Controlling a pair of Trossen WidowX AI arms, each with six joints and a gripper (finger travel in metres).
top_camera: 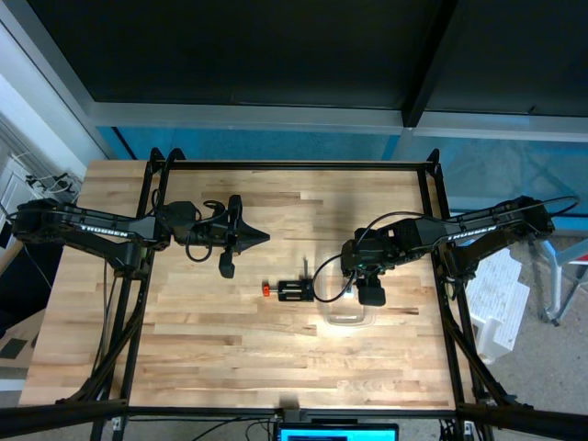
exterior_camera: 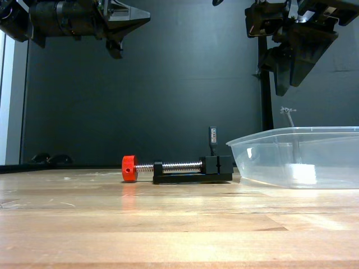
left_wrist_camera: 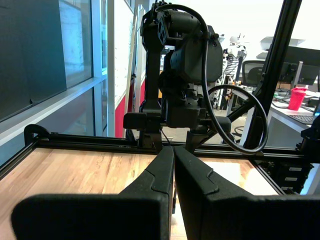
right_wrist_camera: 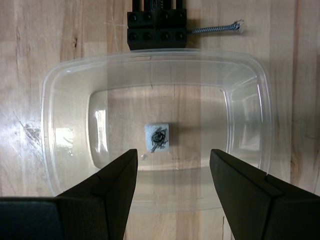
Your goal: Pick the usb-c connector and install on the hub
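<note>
The usb-c connector (right_wrist_camera: 158, 137) is a small white block with a short braided cable stub. It stands free on the floor of a clear plastic tub (right_wrist_camera: 50, 100), stub pointing up (exterior_camera: 301, 172). My right gripper (right_wrist_camera: 173, 152) hangs open straight above the tub (top_camera: 349, 319), fingers clear of the connector and well above the rim (exterior_camera: 289, 84). A black clamp (exterior_camera: 190, 170) with a red knob (exterior_camera: 129, 168) lies left of the tub and holds a small black upright part (exterior_camera: 212, 140), apparently the hub. My left gripper (top_camera: 265, 237) is shut, high over the table's left half, pointing right (exterior_camera: 147, 19).
A braided cable end (right_wrist_camera: 215, 28) lies on the wood beside the clamp (right_wrist_camera: 156, 30). The clamp (top_camera: 292, 291) touches or nearly touches the tub's far side. Black frame rails (top_camera: 294, 166) border the table. The right arm (left_wrist_camera: 182, 75) fills the left wrist view beyond the left gripper (left_wrist_camera: 173, 148).
</note>
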